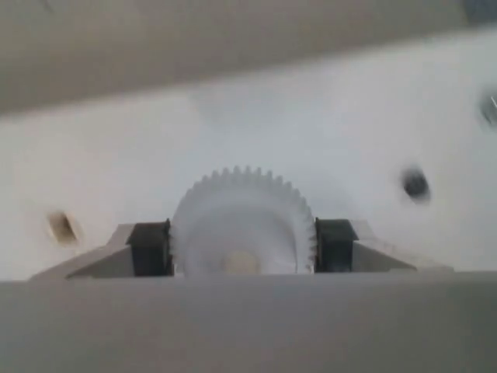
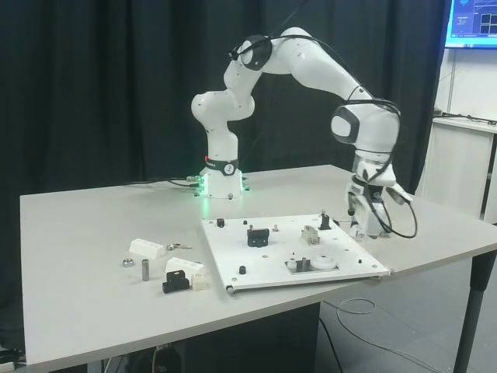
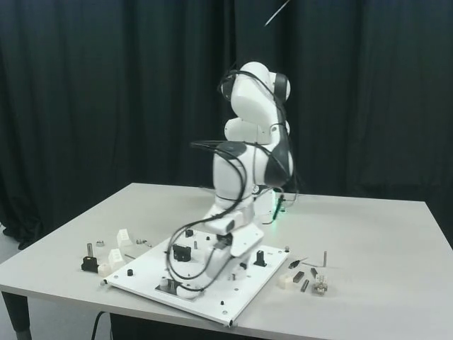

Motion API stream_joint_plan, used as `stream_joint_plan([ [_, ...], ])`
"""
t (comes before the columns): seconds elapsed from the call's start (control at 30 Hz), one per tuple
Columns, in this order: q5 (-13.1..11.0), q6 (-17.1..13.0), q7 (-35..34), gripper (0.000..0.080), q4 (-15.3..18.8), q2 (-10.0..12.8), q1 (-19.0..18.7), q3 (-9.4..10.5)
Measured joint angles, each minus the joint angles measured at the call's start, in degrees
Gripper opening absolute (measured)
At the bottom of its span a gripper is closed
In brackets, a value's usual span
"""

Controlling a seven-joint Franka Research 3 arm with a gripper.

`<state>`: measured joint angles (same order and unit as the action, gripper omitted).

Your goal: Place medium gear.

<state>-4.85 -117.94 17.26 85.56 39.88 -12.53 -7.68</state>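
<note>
The grey surface (image 2: 93,256) carries a white board (image 2: 233,268); above its far edge hangs the gripper (image 1: 242,249), clamped on the medium gear (image 1: 242,221) — picked up, I judge, but not yet seated.

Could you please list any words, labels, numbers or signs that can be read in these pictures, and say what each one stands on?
No text can be read in any view.
The screen at the upper corner of the first room view shows lines of writing, too small to read.
The white board, the gear in the hand and the arm show no readable markings.
</note>
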Motion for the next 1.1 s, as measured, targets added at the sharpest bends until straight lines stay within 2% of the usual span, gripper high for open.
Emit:
stream_joint_plan([
  [0.43, -0.02, -2.79, -5.42, 0.0396, -0.01, 2.43, -5.4, 0.14],
  [0.77, -0.02, -5.54, -5.83, 0.0396, -0.01, 4.96, -7.57, 0.24],
  [0.8, -0.02, -5.68, -5.87, 0.0424, -0.01, 5.13, -7.74, 0.25],
  [1.03, -0.01, -6.22, -6.51, 0.0424, -0.01, 5.72, -8.51, 0.26],
  [1.07, -0.01, -6.22, -6.58, 0.0664, -0.01, 5.72, -8.6, 0.26],
  [1.1, -0.01, -6.22, -6.66, 0.0765, -0.03, 5.72, -8.67, 0.25],
])
